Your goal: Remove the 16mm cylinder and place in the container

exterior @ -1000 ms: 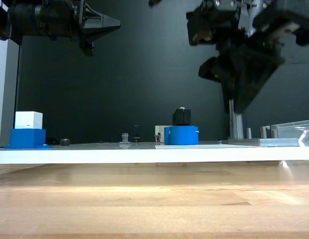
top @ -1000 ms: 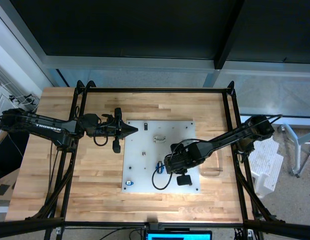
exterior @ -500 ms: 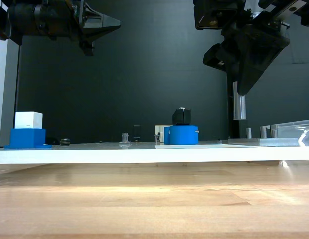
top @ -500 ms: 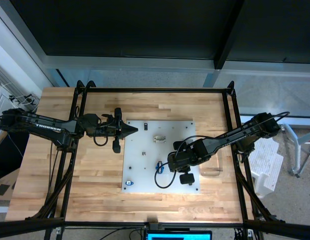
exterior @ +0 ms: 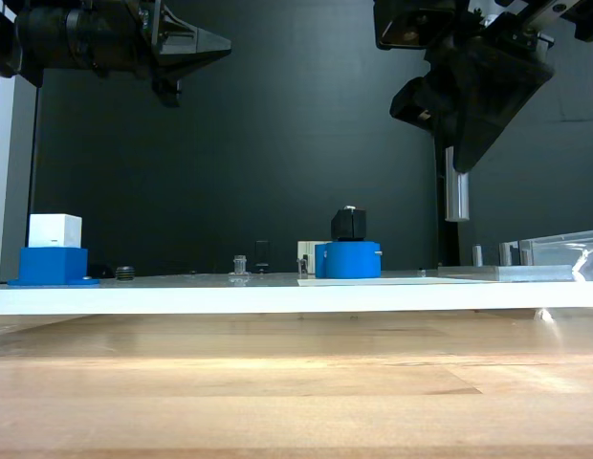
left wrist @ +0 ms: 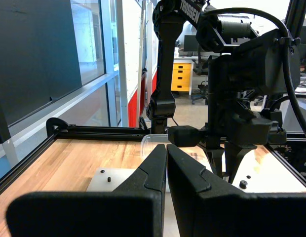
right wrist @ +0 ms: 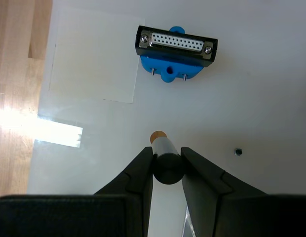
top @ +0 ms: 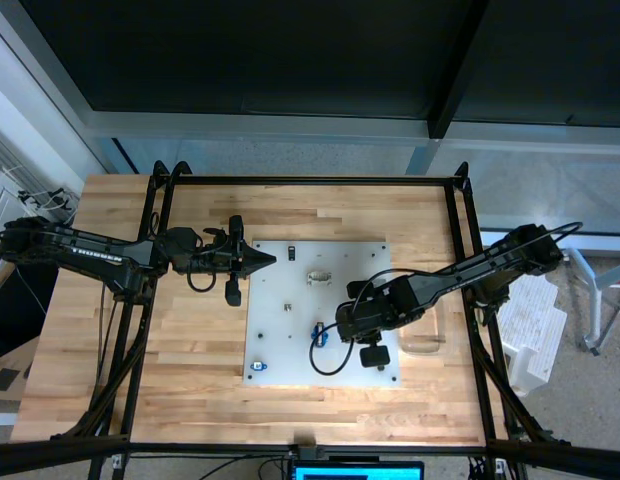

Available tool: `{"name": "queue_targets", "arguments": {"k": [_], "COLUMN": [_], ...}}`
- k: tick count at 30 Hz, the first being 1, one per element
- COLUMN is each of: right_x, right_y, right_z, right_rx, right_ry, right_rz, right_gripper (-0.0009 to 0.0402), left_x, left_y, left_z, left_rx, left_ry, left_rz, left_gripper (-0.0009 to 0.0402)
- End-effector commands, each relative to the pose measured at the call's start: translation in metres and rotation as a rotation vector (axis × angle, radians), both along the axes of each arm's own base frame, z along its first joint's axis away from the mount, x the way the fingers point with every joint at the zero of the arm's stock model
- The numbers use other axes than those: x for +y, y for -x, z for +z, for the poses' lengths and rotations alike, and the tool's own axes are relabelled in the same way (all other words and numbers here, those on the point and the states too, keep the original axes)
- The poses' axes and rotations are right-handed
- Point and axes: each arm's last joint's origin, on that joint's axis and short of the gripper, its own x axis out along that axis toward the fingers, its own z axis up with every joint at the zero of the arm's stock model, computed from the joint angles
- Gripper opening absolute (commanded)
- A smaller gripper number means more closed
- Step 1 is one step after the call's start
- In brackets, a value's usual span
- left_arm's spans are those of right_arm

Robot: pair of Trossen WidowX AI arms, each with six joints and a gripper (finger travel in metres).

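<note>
White board (top: 280, 345) flat on wood table (top: 190, 400), inside black frame (top: 310, 181). On board: blue holder (right wrist: 168, 69) w/ black multi-pin plug (right wrist: 175, 43) on top, approx. mid-board; blue block (exterior: 53, 266) w/ white cube (exterior: 54, 229) on it, near-left corner; small silver socket (top: 317, 276) twd far edge. Lit screen (top: 357, 470) at table's near edge.
</note>
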Motion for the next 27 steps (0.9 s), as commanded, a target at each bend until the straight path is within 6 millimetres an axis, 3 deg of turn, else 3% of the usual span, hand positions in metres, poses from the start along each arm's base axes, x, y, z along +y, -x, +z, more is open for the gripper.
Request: {"name": "queue_targets", "arguments": {"k": [1,23,27], "right_x": [-0.001,-0.009,-0.012], "right_y": [0.003,0.027,0.033], "right_z": [0.003,0.007,0.007], "right_rx": [0.004,0.016,0.014], "right_ry": [0.003,0.005,0.003], "right_rz": [-0.001,-0.025,-0.032], "right_gripper": [0.0,0.0,0.0021], "left_x": [0.0,0.0,0.0], "left_y": [0.0,0.0,0.0], "left_z": [0.0,0.0,0.0], "left_rx": [0.0,0.0,0.0], "left_ry": [0.0,0.0,0.0], "left_rz": [0.0,0.0,0.0], "left_gripper": [0.0,0.0,0.0]}}
